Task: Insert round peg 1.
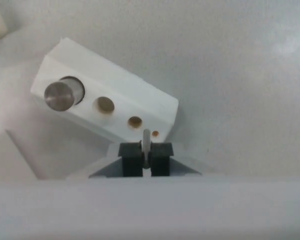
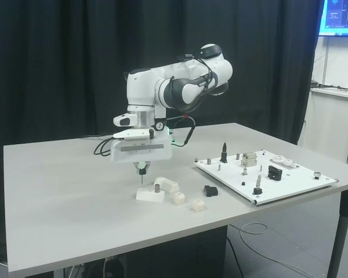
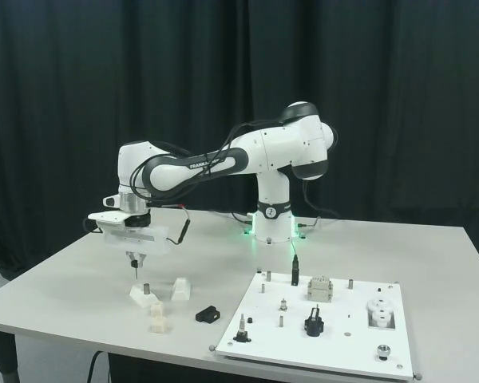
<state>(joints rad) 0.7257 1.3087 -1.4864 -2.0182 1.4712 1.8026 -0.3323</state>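
Now the gripper [image 1: 146,159] hangs above the white block [image 1: 106,97], its fingers [image 1: 131,159] pinched on a thin peg [image 1: 146,141] that points down between them. In the wrist view the peg tip sits just beside the smallest hole [image 1: 155,133], at the block's end farthest from the big pin [image 1: 59,96] already seated in the largest hole. Two middle holes, one [image 1: 105,105] next to the pin and one [image 1: 135,122] next to the smallest, stand empty. The room views show the peg [image 2: 141,175] well clear of the block's top, so insertion has not begun.

Judging from this, the main risk is a miss: the tip looks slightly off the smallest hole, and a straight descent could land it on the block's face or rim. Because the block [image 3: 144,295] rests loose on the table [image 3: 56,295], such a push could shove or tip it. A thin peg held only at its upper end might also tilt in the fingers and jam at the hole's mouth.
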